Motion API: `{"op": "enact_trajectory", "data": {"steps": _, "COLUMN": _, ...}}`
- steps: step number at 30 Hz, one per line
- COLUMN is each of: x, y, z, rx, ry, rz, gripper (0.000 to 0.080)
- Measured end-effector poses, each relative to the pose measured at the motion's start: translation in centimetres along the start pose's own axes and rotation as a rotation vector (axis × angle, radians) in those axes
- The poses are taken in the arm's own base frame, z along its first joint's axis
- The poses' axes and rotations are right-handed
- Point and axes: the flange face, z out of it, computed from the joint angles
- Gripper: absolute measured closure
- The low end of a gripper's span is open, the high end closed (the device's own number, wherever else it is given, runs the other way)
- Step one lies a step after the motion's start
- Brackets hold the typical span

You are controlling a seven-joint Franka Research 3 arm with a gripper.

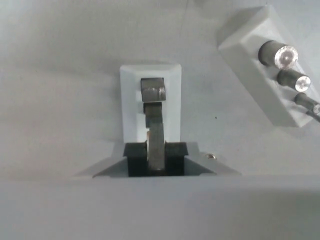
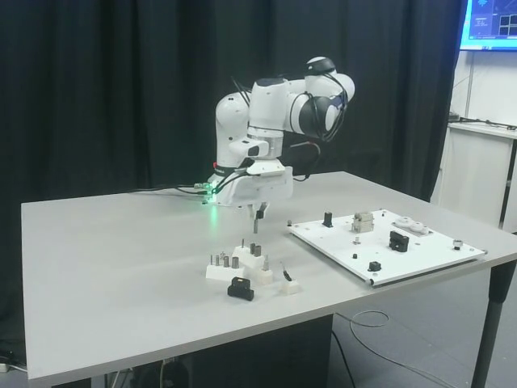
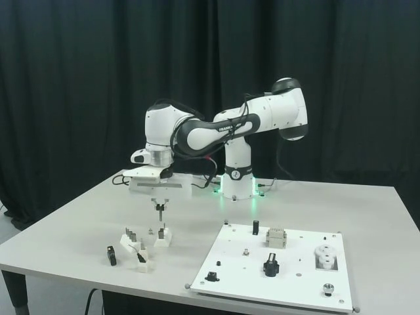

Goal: Insert square peg 2.

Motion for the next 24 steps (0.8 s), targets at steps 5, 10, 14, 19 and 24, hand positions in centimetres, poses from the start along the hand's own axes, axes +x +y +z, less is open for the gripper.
{"op": "enact_trajectory", "data": {"steps": 5, "x": 0.2, "y": -0.5, "z": -0.5, "rx": -0.004, "ry": 0.006, "rz": -0.014, "gripper": 0.0735}}
{"op": "enact_trajectory", "data": {"steps": 10, "x": 0.3, "y": -1.4, "z": -1.2, "rx": -0.015, "ry": 0.004, "rz": -0.083, "gripper": 0.0735}}
{"op": "enact_trajectory", "data": {"steps": 14, "x": 0.4, "y": -2.5, "z": -1.7, "rx": -0.019, "ry": 0.002, "rz": -0.16, "gripper": 0.0735}}
{"op": "enact_trajectory", "data": {"steps": 19, "x": 0.4, "y": -4.3, "z": -2.4, "rx": -0.014, "ry": 0.002, "rz": -0.241, "gripper": 0.0735}}
{"op": "enact_trajectory", "data": {"steps": 24, "x": 0.5, "y": -6.6, "z": -3.2, "rx": -0.01, "ry": 0.007, "rz": -0.338, "gripper": 0.0735}}
